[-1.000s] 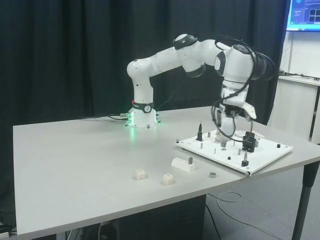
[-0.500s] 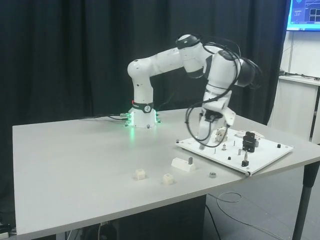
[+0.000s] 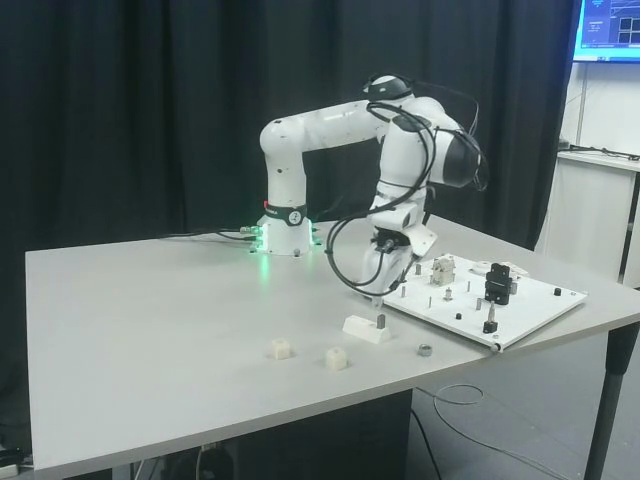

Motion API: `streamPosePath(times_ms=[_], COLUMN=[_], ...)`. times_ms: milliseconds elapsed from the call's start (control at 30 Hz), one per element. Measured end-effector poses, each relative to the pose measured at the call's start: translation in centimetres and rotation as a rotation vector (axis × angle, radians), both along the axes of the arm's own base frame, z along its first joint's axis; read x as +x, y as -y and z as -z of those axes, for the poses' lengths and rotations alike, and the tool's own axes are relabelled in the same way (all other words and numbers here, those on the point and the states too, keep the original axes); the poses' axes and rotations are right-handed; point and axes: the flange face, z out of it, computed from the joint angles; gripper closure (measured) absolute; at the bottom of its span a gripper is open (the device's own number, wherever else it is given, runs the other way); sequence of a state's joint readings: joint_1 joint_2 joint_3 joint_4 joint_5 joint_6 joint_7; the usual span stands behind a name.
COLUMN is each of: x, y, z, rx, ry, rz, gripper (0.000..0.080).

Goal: Pick square peg 4.

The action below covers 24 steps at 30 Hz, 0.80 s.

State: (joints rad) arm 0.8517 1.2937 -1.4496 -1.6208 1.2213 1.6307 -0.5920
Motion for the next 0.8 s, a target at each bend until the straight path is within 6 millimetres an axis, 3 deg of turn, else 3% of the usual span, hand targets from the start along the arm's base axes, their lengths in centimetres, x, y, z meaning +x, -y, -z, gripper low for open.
streamPosePath(times_ms=[367,800], x=[-2.1,-2.3], y=[-1.0,-1.9], z=[1.5,3.5], rx=[-0.003,-0.067], ry=[0.1,0.151], rz=[0.081,0.183], gripper=[0.0003,0.0003])
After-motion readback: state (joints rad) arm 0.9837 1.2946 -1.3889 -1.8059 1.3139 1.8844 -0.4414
